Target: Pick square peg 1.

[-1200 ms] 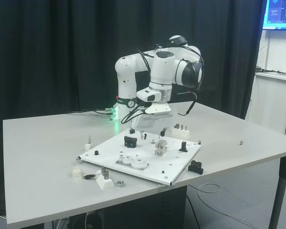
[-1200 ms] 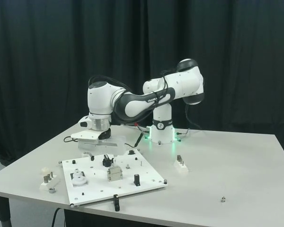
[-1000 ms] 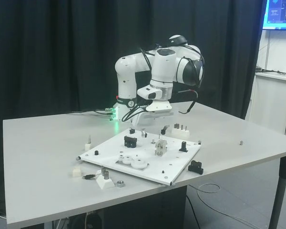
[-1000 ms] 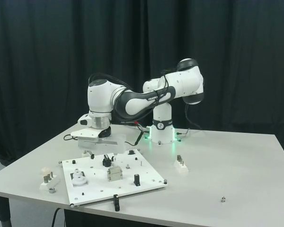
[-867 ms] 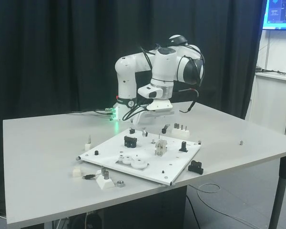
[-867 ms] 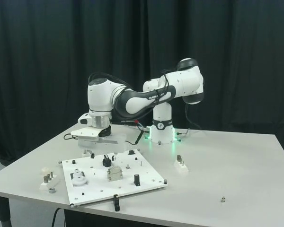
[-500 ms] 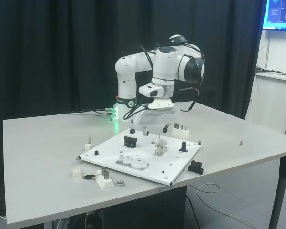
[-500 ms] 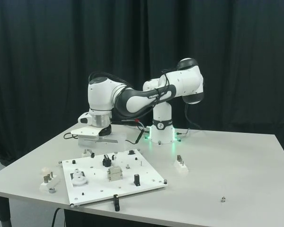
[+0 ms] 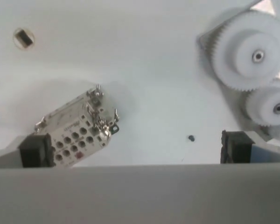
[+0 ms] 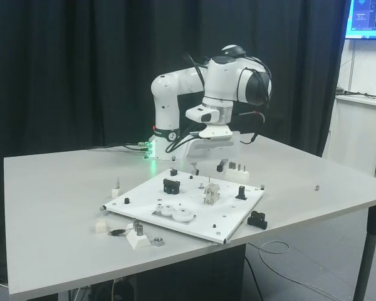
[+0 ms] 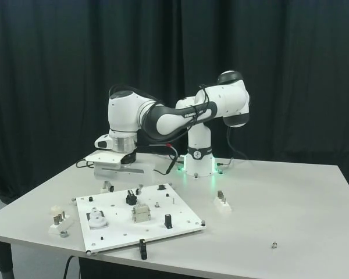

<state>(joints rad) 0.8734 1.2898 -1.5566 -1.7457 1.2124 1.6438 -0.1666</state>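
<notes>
Square peg 1: we cannot single it out. It is not in the wrist view, and the only peg-like pieces are short uprights in two small white holders, too small to tell square from round.
Likely spots: one holder (image 10: 237, 173) stands on the table just beside the far edge of the board; the other holder (image 10: 138, 238) sits off the board's near corner, well apart from the arm.
Handling, our judgement: a small, stiff metal peg, light, smooth and apt to slip or tip. We would take it on two flat opposite faces, near the top where it clears its holder, and lift straight up so it does not bind in the socket.
Gripper (image 10: 207, 166): it hangs above the far side of the board, pointing down. The jaws stand wide, with nothing between them in the wrist view; the black fingers (image 9: 35, 149) show at either edge.
Under the wrist: a grey multi-pin connector (image 9: 77, 130) and white gears (image 9: 252, 51), both mounted on the board.
Board (image 10: 238, 207): a white plate lying flat on the table (image 10: 50, 188), carrying small black fixtures.
Progress, our judgement: the approach is not finished and no grasp is made.
Risk: closing on a neighbouring peg in the same holder.
</notes>
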